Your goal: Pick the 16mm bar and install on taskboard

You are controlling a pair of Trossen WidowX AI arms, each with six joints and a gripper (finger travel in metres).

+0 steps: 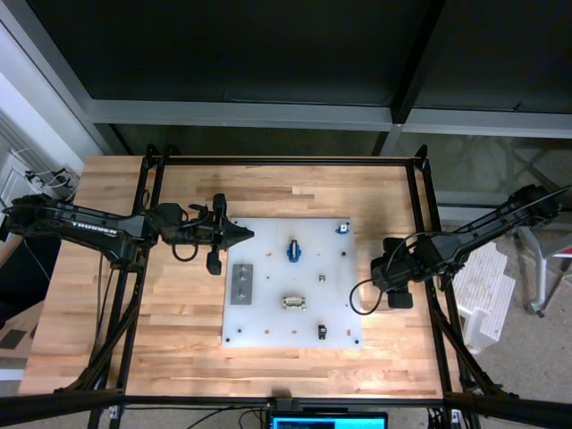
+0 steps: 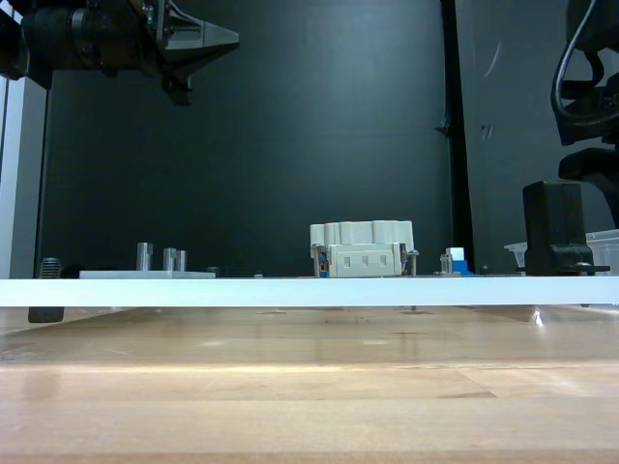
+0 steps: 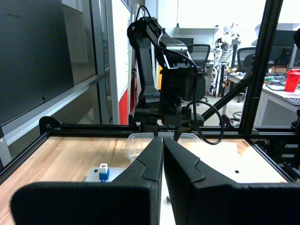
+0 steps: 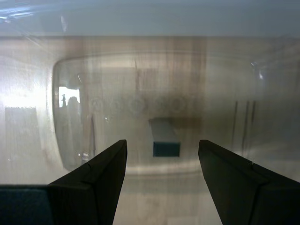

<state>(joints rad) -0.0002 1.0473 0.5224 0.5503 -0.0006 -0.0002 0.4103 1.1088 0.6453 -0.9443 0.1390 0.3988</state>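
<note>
The black jointed left arm (image 1: 89, 223) stretches out almost level from its side, carried high, with the wrist in line with the forearm. Its black pointed left gripper (image 1: 239, 234) aims inward, and its two fingers (image 3: 149, 161) are pressed together with nothing between them. The black jointed right arm (image 1: 487, 223) slopes down and inward from its raised far end. At its bent wrist the black right gripper (image 4: 162, 145) tips downward, its fingers (image 4: 101, 176) spread well apart and holding nothing.
</note>
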